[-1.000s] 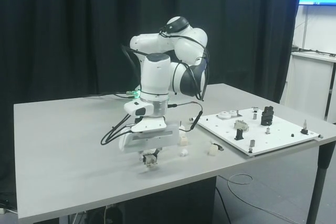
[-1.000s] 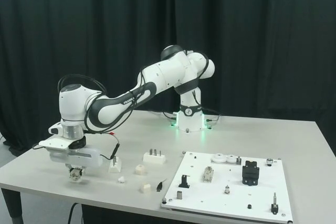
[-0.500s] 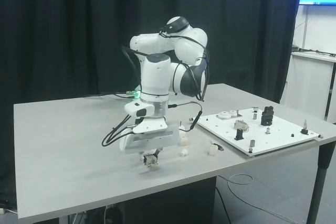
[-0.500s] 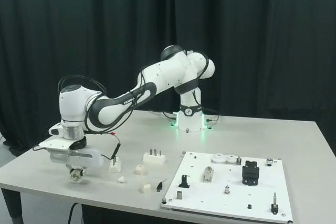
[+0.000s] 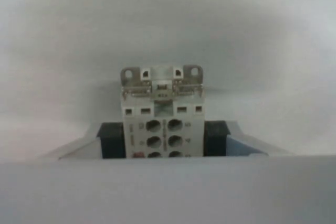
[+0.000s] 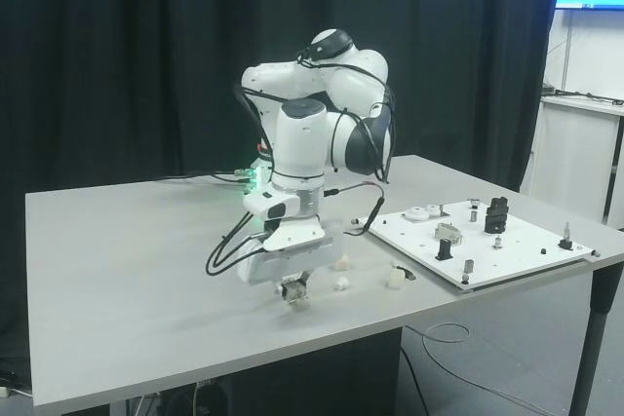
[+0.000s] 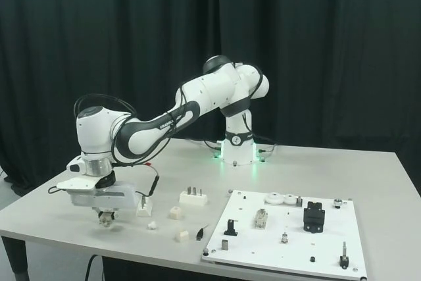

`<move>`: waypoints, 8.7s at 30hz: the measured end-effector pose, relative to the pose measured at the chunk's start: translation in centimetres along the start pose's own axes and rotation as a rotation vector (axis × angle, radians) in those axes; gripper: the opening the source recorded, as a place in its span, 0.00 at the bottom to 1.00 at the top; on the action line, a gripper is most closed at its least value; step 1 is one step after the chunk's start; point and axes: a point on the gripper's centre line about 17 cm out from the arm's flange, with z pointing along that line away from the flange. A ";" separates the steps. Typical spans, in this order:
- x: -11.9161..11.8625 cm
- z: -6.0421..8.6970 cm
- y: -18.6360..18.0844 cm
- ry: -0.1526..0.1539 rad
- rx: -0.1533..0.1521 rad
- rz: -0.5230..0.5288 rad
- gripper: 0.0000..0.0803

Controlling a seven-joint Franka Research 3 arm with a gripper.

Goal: Insert waterproof.

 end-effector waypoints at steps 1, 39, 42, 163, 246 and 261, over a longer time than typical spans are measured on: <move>0.0 -0.1 -0.4 -0.005 0.007 -0.003 0.39; -5.1 -2.8 -18.0 -0.184 0.113 0.079 0.39; -6.0 -3.0 -19.5 -0.173 0.102 0.092 0.39; -3.9 -3.0 -45.7 0.091 -0.084 0.008 0.39; -3.4 -2.8 -45.7 0.003 -0.120 0.008 0.39; -3.6 -2.8 -45.7 -0.004 -0.116 -0.012 0.39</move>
